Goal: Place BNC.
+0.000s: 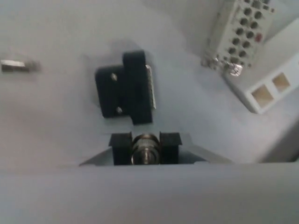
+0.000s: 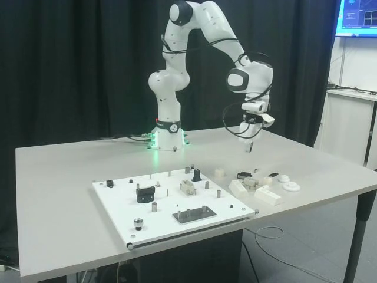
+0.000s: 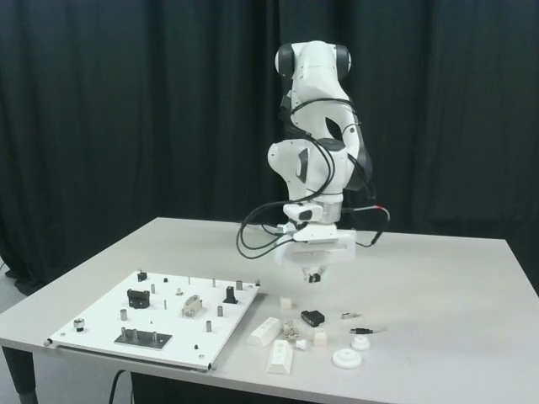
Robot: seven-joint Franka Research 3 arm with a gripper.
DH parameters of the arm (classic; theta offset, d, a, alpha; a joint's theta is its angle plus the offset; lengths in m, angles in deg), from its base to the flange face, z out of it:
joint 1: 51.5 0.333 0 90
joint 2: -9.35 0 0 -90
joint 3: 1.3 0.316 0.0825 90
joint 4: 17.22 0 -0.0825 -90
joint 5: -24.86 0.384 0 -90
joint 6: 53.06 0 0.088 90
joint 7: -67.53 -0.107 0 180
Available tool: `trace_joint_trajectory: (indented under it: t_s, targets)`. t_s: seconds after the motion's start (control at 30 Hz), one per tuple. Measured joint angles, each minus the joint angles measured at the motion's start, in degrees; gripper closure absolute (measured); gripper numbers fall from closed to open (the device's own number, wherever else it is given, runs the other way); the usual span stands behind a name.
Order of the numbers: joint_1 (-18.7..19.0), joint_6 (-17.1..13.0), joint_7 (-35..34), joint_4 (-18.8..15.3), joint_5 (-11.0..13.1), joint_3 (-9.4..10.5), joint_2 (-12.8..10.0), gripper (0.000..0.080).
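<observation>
Pincer (image 1: 146,148) clamped on the metal cylindrical BNC connector (image 1: 145,150), held in the air above the grey desk (image 2: 59,177). Directly below: black blocky plastic connector (image 1: 125,87) lying on the desk. White assembly board (image 3: 101,332) sits well apart from the pincer.

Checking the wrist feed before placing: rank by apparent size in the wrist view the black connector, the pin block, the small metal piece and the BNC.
1. Pin block, partly cut off by the frame.
2. Black connector, nearly as large, so the top two are close.
3. BNC in the tool; nearness to the camera inflates it.
4. Small metal piece.
</observation>
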Motion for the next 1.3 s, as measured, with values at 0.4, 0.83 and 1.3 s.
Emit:
trace_joint_trajectory:
  t_s: [0.4,0.83,1.3]
  targets:
    - [-0.4,-2.3,-8.9,2.4,0.2,3.32,-4.3,0.0683]
    - [-1.8,-2.4,-15.6,6.6,0.7,6.29,-9.3,0.0683]
    - [-5.1,-2.3,-16.7,9.4,3.8,9.07,-12.8,0.0683]
